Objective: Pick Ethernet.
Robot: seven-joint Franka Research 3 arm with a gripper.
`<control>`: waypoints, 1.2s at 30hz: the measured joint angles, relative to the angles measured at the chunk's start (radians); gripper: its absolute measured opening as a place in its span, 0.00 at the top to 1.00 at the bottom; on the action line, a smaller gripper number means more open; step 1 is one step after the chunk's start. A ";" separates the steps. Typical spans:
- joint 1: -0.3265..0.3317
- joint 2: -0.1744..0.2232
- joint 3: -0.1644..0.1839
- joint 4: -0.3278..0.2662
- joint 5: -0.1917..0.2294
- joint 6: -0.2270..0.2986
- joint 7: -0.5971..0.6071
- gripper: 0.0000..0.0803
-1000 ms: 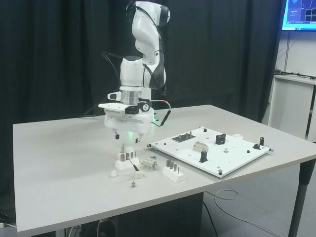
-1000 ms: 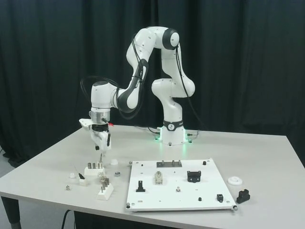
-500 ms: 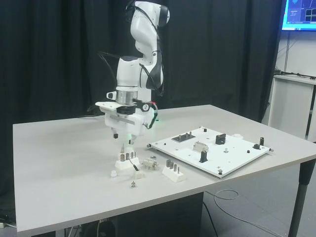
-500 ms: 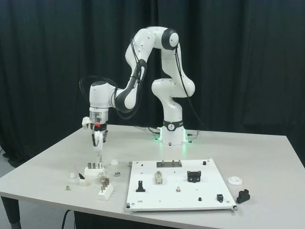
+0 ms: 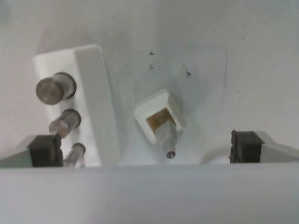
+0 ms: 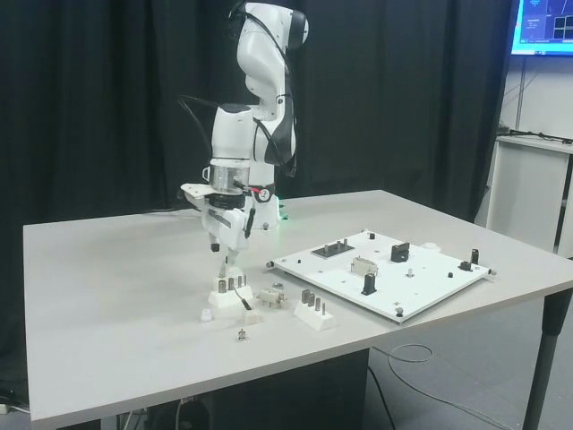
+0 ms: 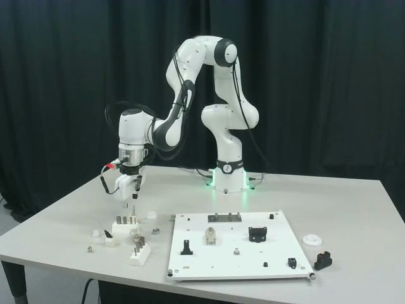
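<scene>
Spread wide and holding nothing, the tool (image 5: 145, 148) hangs above the worktop (image 6: 107, 269), its two black fingertips (image 5: 45, 150) well apart in the wrist view. Going left to right there, a white block (image 5: 88, 93) carries three metal pegs (image 5: 55, 88) in a row, and just beside it, apart from it, lies the single ethernet plug (image 5: 160, 117), white, between the fingertips' line but nearer the block side. My judgement is that the main risk is the fingertip on the block side coming down onto the block or its nearest peg, since that fingertip sits almost over them; a descent without shifting toward the plug could tip the block or knock the plug askew. In the first room view the tool hovers above the small parts near the worktop's front, with one white board (image 6: 385, 269) of fixtures farther right.
</scene>
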 joint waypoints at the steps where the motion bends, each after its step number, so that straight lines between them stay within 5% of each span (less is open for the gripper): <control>1: 0.000 0.001 0.000 0.000 0.000 0.000 0.019 0.00; 20: 0.001 0.005 -0.013 0.000 -0.004 -0.013 0.430 0.00; 36: 0.010 0.008 -0.026 0.000 0.075 -0.016 0.497 0.00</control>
